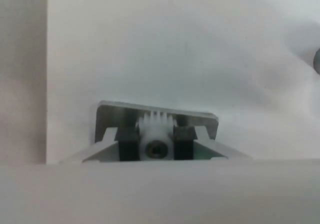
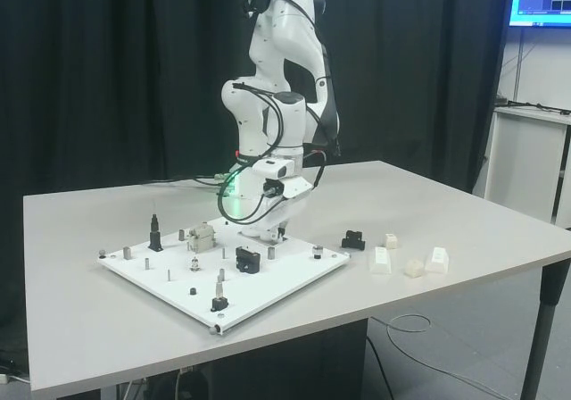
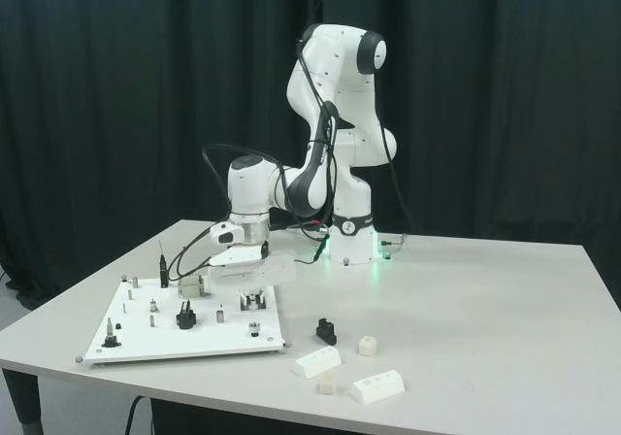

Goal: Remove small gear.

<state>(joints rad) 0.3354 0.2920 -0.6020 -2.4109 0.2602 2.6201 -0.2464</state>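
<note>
While the gripper (image 1: pixel 157 136) has its black fingers (image 1: pixel 128 140) closed on the small gear (image 1: pixel 157 134) just above the white board (image 2: pixel 223 275), the gear looks light, rigid plastic; best held across its toothed rim, which may slip.

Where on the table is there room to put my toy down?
The bare grey table beyond the white blocks, and the strip left of the white board. The board is crowded with small parts, and the gripper is down on it.

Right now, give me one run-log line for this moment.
step: remove small gear | gripper: shut on small gear | position: low over white board | gear: between fingers
</note>
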